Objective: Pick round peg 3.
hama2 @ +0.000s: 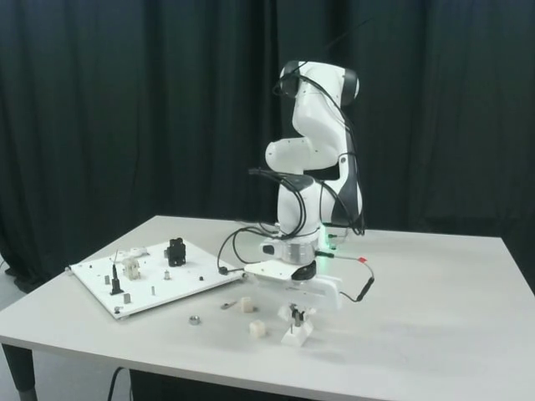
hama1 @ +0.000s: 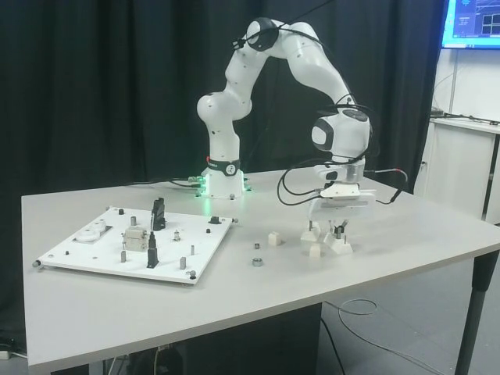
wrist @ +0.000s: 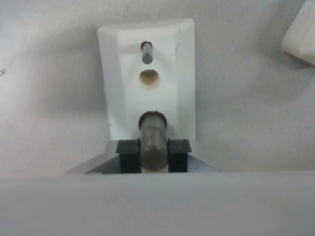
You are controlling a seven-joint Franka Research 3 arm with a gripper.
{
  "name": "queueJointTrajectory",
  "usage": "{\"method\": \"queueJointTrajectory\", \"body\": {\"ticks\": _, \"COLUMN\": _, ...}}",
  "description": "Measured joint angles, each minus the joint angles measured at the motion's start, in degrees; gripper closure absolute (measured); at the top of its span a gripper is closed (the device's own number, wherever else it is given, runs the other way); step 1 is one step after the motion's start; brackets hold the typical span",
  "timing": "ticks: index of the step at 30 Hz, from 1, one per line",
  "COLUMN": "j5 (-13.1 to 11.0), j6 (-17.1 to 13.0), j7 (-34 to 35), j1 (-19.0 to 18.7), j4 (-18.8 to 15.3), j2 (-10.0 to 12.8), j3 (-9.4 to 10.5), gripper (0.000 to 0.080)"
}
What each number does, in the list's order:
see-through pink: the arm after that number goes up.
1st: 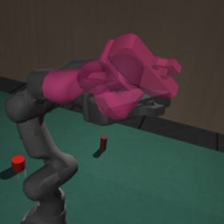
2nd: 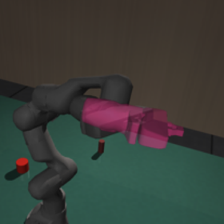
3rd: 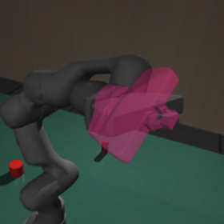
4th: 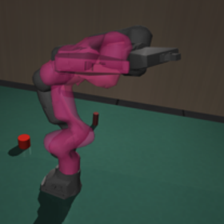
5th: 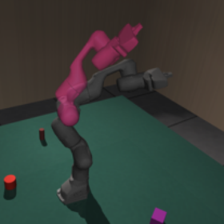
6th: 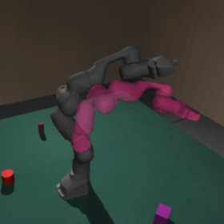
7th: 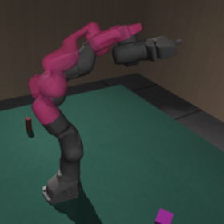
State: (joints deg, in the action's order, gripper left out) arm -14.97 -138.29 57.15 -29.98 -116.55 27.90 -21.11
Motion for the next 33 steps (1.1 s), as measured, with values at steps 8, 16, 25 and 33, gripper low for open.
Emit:
{"method": "queueJointTrajectory", "body": {"ticks": 8, "j5": 0.0, "j6": 1.8, "j7": 0.0, "j1": 0.2, "j4": -0.2, "j2": -1.5, "j3": -0.02, "gripper": 0.0687}}
{"method": "queueJointTrajectory", "body": {"ticks": 16, "j5": 0.0, "j6": 3.3, "j7": 0.0, "j1": 0.3, "j4": -0.3, "j2": -3.1, "j3": -0.14, "gripper": 0.0689}}
{"method": "queueJointTrajectory", "body": {"ticks": 25, "j5": 0.6, "j6": 4.4, "j7": 0.0, "j1": 0.3, "j4": -0.4, "j2": -4.9, "j3": -0.35, "gripper": 0.0689}}
{"method": "queueJointTrajectory", "body": {"ticks": 33, "j5": 1.4, "j6": 5.3, "j7": 0.0, "j1": 0.3, "j4": -0.4, "j2": -6.2, "j3": -0.62, "gripper": 0.0689}}
